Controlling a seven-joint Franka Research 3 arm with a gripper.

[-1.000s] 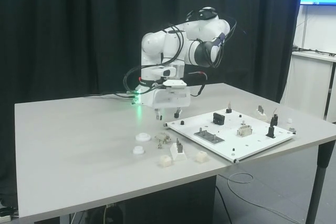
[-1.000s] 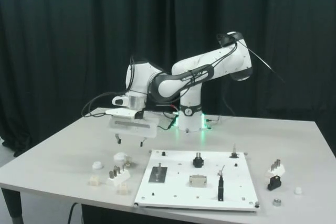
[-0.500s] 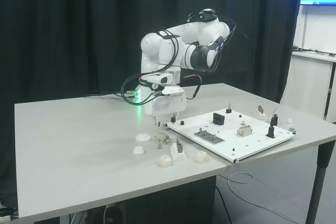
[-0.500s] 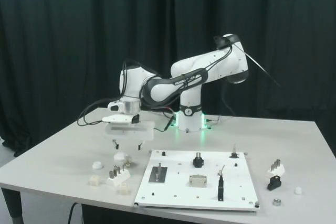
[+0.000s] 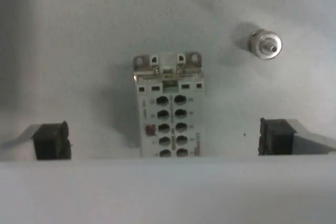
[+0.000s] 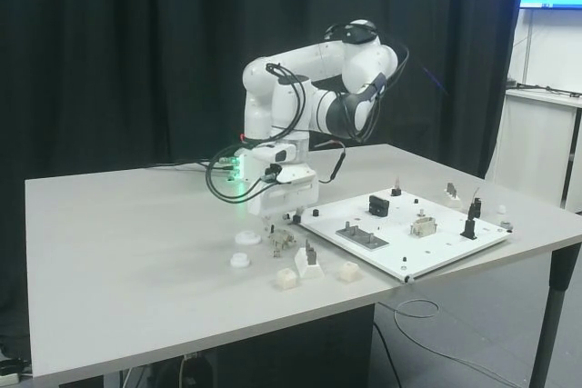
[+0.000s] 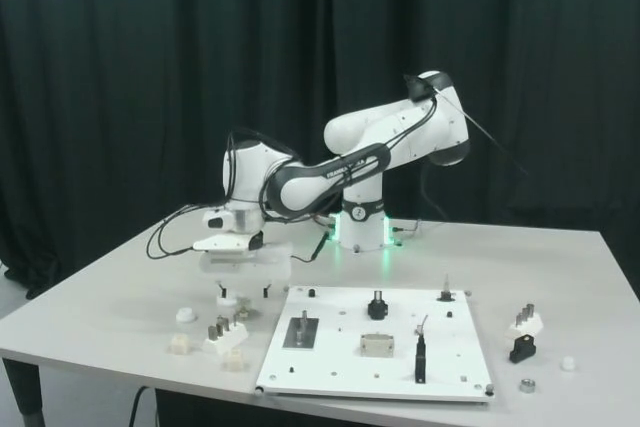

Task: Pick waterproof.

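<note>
The waterproof connector (image 5: 168, 111) is a white oblong block with two rows of round holes and a metal bracket at one end. It lies flat on the grey table (image 6: 127, 224). My gripper (image 5: 163, 139) hangs just above it, open, and the block lies between the two black fingertips (image 5: 51, 140) without touching either. From the first room view the gripper (image 6: 280, 218) sits low over the connector (image 6: 280, 243), left of the white board. In the second room view the gripper (image 7: 243, 292) hides most of the part.
A small round metal nut (image 5: 265, 44) lies close to the connector. Two white caps (image 6: 247, 237), white blocks (image 6: 285, 279) and a pin fixture (image 6: 309, 263) lie around it. The white assembly board (image 6: 405, 229) with black and metal parts lies to the right.
The arm has swung toward the loose parts and come down. The gripper, earlier well above the table, now hangs low over the connector, still open.
</note>
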